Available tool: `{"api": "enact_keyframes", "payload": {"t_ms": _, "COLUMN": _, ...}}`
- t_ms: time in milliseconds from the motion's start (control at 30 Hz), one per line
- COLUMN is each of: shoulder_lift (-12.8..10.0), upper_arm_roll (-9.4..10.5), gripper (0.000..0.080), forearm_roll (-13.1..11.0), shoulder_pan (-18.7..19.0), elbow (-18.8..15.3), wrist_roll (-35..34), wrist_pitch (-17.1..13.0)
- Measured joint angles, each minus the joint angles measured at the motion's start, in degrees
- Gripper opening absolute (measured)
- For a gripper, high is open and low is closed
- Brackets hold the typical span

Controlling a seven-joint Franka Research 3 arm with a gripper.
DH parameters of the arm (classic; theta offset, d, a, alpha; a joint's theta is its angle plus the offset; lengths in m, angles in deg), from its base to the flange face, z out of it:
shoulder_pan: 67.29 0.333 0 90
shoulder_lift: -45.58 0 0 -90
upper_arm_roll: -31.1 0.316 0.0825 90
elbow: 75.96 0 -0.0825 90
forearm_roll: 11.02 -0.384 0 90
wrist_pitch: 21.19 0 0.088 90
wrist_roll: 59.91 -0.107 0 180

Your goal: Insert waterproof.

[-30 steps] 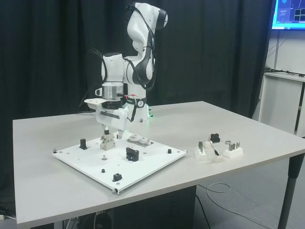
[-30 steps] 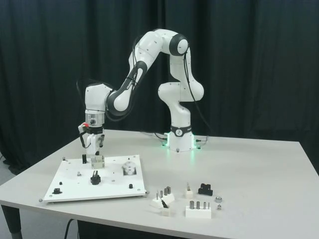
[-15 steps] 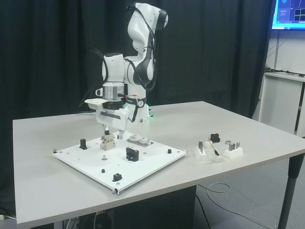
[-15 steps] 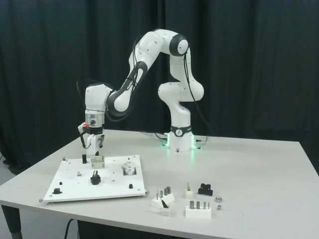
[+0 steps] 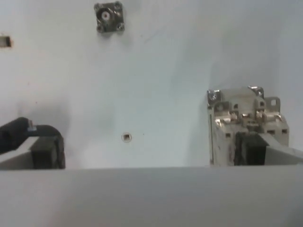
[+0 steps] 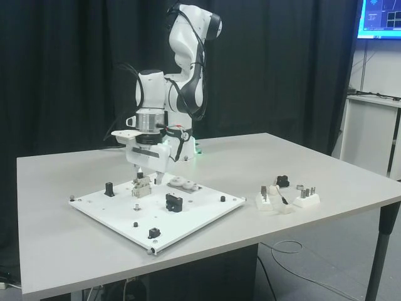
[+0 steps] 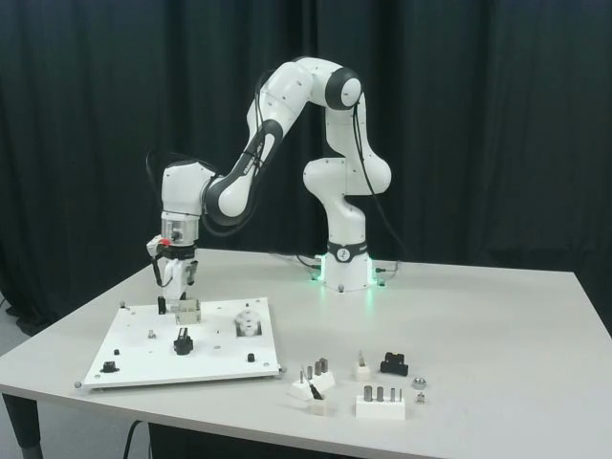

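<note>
1. The white arm [image 7: 287, 105] reached from its base at the back of the grey desk [image 7: 497, 325] down over the white board [image 6: 188, 213] lying on the desk's near part.
2. The tool [image 6: 146, 175] hung just above the waterproof connector block [image 6: 141, 187], a pale, metal-edged housing fixed on the board.
3. In the wrist view, the tool's two black fingertips [image 5: 46, 152] stood wide apart, with bare board between them and nothing held; one fingertip sat right against the block [image 5: 246, 125].
4. A small square socket [image 5: 109, 16] was mounted on the board, well apart from the block.
5. White part holders [image 7: 380, 405] stood on the desk beside the board.
</note>
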Motion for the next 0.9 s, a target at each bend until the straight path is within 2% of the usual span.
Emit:
{"api": "enact_keyframes", "payload": {"t_ms": 600, "shoulder_lift": -3.0, "upper_arm_roll": 0.12, "gripper": 0.08, "forearm_roll": -0.2, "shoulder_pan": -0.2, "elbow": 1.6, "wrist_roll": 0.2, "wrist_pitch": -0.7}}
{"api": "enact_keyframes", "payload": {"t_ms": 767, "shoulder_lift": -2.2, "upper_arm_roll": 0.12, "gripper": 0.08, "forearm_roll": -0.2, "shoulder_pan": 0.0, "elbow": 1.8, "wrist_roll": 0.2, "wrist_pitch": 0.3}}
{"api": "enact_keyframes", "payload": {"t_ms": 900, "shoulder_lift": 0.3, "upper_arm_roll": -0.34, "gripper": 0.08, "forearm_roll": 0.7, "shoulder_pan": 0.8, "elbow": 2.1, "wrist_roll": 0.2, "wrist_pitch": 3.1}}
